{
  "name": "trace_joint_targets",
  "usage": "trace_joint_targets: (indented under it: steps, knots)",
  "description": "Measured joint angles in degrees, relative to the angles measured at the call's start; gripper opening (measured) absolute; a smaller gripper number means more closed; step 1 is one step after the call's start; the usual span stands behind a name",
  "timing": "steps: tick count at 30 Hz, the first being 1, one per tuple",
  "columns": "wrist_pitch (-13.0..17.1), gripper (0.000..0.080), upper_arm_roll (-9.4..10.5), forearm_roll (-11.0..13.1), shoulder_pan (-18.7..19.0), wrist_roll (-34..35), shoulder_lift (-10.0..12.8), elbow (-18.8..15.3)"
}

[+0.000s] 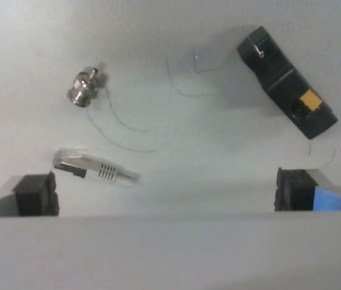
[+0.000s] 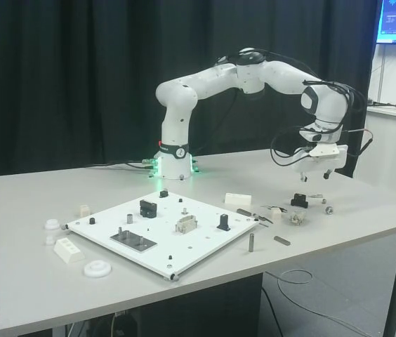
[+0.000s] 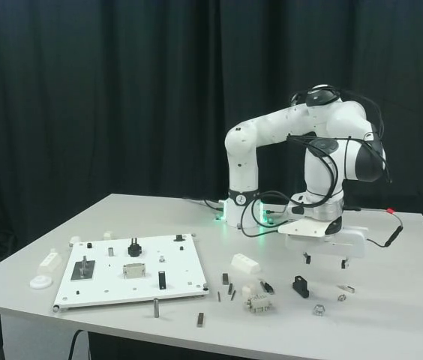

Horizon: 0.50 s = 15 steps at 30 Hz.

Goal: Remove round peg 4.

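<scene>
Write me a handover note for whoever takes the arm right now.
Gripper: open, empty, hovering over the table, away from the white board.
Under it: black block, metal connector, cable plug.
Pegs: one upright on the board, loose ones beside it; which is peg 4 I cannot tell.
Done: no removal confirmed.
Left: identify peg 4; if seated, pull it.

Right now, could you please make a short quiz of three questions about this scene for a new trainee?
1. True or false: the claw holds a part.
2. Which lies under the claw: (a) white board, (b) black socket block, (c) white gear?
3. Fill in: the claw hangs ____ the grey table.

Key: 1 false, it is open and holds nothing; 2 b; 3 above.
</scene>
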Motion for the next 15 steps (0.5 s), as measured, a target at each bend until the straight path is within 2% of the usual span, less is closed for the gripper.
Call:
trace_joint_targets:
  steps: [15]
  knots:
    - [0.09, 0.08, 0.03, 0.0, -1.37, -0.74, 0.0, 1.23]
